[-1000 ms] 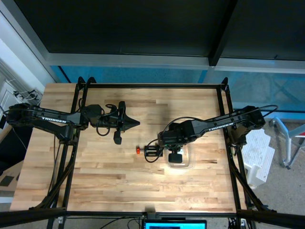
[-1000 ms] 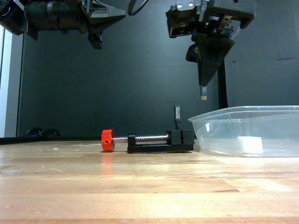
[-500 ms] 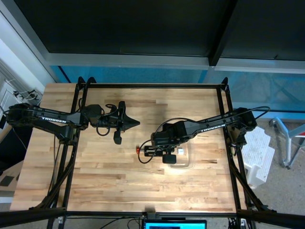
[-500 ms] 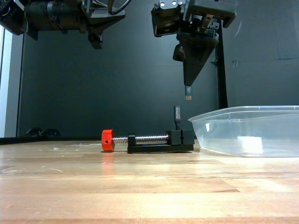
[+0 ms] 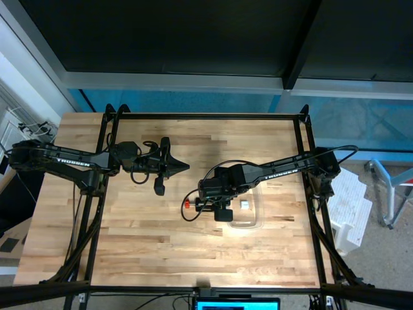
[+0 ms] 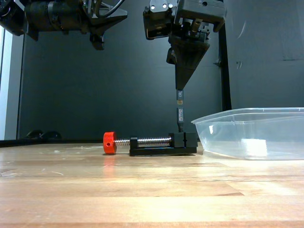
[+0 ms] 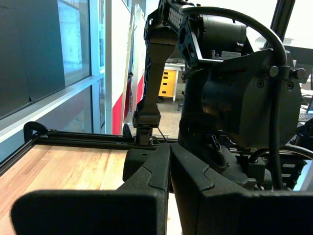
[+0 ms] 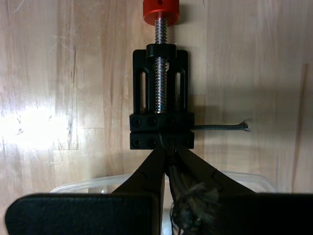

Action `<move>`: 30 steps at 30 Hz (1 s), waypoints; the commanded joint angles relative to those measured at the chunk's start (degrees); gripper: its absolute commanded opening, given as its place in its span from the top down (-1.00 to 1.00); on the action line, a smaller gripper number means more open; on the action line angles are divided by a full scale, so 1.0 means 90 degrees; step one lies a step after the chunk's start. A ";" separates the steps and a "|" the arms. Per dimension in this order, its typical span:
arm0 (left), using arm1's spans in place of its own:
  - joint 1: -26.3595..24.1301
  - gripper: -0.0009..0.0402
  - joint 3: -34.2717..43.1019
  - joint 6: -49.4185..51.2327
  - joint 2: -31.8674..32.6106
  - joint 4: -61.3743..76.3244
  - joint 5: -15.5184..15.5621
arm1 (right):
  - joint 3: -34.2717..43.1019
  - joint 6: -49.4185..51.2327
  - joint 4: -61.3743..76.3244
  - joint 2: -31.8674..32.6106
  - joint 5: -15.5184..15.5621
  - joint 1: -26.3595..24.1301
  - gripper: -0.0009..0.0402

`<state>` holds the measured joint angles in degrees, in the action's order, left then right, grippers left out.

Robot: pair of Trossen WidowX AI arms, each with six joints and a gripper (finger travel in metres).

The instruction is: Pick the usb-c connector and install on the hub

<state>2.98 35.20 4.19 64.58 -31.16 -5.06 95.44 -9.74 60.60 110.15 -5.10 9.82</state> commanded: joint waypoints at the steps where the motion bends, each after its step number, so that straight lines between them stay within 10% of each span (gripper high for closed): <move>1: 0.0002 0.96 0.0000 0.0000 0.0002 0.0000 0.0000 | -0.0019 -0.0002 -0.0015 0.0000 -0.0007 0.0002 0.96; 30: 0.0000 0.96 0.0000 0.0000 0.0002 0.0000 0.0000 | -0.0185 0.0002 -0.0175 0.0000 -0.0007 0.0000 0.96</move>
<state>2.98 35.20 4.19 64.58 -31.14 -5.06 93.80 -9.74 59.05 110.15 -5.15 9.80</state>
